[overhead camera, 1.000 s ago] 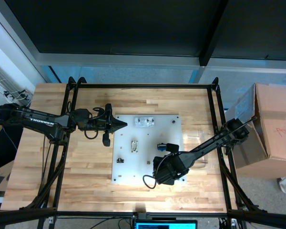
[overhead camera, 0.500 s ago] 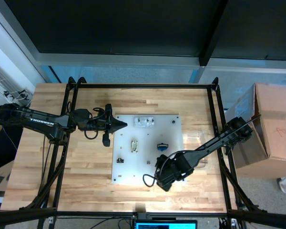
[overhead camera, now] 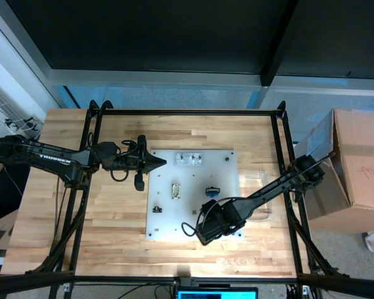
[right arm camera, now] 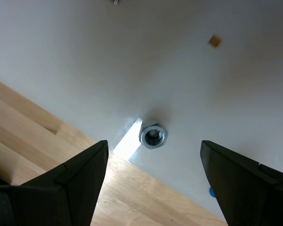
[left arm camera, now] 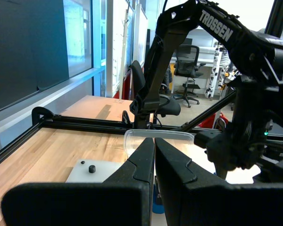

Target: Unfasten the M12 nut and place it in the container

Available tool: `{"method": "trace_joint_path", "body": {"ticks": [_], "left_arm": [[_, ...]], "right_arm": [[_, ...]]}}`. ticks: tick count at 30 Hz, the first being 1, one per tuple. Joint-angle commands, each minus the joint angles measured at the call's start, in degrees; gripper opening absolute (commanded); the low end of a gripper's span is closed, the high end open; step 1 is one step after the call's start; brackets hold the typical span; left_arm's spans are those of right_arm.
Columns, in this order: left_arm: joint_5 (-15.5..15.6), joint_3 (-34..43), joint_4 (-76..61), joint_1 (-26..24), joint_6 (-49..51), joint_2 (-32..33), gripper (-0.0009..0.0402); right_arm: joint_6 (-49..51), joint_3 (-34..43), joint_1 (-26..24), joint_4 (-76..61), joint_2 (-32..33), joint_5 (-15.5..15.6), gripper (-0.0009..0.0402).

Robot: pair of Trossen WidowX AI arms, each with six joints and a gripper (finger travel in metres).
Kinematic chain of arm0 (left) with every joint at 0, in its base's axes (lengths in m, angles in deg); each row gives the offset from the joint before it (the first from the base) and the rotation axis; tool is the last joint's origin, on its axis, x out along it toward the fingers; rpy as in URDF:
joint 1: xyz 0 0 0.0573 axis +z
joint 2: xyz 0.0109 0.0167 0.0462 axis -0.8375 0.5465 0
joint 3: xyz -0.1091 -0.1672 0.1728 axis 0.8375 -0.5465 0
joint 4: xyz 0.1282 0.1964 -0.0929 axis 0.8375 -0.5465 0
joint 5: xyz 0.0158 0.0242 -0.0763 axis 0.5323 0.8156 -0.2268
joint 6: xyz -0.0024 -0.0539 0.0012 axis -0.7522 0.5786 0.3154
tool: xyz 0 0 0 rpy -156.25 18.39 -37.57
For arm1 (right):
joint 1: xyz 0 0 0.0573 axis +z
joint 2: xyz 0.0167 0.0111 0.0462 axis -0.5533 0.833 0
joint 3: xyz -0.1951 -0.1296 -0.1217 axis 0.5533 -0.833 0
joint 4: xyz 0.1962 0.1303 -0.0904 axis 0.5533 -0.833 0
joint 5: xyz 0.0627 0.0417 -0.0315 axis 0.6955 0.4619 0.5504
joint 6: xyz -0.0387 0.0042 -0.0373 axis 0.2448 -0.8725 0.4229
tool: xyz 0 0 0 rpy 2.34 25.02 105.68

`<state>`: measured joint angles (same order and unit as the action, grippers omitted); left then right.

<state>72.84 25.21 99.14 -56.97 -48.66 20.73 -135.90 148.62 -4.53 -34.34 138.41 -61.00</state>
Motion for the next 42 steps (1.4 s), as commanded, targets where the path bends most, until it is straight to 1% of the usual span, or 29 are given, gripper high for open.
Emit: {"method": "trace_joint_path", "body": {"ticks": [1,3,5,10,12,21,28,34,42], "left_arm": [[0.0,0.0,0.0,0.0,0.0,0.0,0.0],[0.0,0.0,0.0,0.0,0.0,0.0,0.0],[0.0,0.0,0.0,0.0,0.0,0.0,0.0],[0.0,0.0,0.0,0.0,0.0,0.0,0.0],[0.0,0.0,0.0,0.0,0.0,0.0,0.0],[0.0,0.0,0.0,0.0,0.0,0.0,0.0],[0.0,0.0,0.0,0.0,0.0,0.0,0.0],[0.0,0.0,0.0,0.0,0.0,0.0,0.0],[0.0,0.0,0.0,0.0,0.0,0.0,0.0]], "right_arm": [[0.2,0.0,-0.3,0.4,1.4,0.0,0.0274],[0.2,0.0,-0.3,0.7,2.5,0.3,0.0268],[0.5,0.0,-0.3,1.6,3.5,1.5,0.0259],[0.7,-0.1,-0.3,3.9,4.7,1.4,0.0227],[0.7,-0.1,-0.3,3.9,4.7,0.8,0.0209],[0.6,-0.1,-0.3,3.3,4.7,0.0,0.0117],[1.1,-0.1,-0.4,2.8,4.5,0.0,0.0062],[2.3,-0.1,-0.4,2.8,3.8,-0.1,0.0043],[3.7,-0.1,-0.4,1.5,1.4,-0.5,0.0049]]}}
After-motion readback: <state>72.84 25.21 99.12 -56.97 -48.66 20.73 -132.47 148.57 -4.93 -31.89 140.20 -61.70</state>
